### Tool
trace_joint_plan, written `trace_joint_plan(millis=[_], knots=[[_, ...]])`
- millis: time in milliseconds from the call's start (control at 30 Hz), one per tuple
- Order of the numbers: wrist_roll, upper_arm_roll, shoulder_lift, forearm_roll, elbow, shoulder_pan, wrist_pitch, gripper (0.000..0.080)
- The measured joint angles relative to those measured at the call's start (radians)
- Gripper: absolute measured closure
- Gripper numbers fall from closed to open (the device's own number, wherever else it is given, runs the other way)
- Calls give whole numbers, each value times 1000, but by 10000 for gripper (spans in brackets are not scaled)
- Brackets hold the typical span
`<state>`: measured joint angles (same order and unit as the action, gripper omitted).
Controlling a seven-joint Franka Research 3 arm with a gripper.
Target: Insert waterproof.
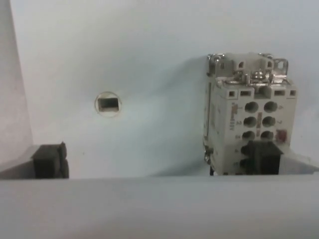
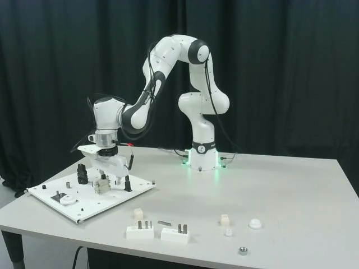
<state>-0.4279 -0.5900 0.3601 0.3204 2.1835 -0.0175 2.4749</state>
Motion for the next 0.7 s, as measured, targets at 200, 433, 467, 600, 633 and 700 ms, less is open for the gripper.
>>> trace_joint_plan(millis=[200,433,467,600,633,700], knots=[[0,0,-17,0,6,-8,-16,3],[-10,-6,-60,-6,14,-27,-69,3],[-13,-9,-66,-12,15,-28,-74,3],[-26,-19,-82,-41,16,-30,-89,3],[-30,-21,-86,-49,16,-30,-91,3],[-37,-26,-92,-65,16,-30,-95,3]])
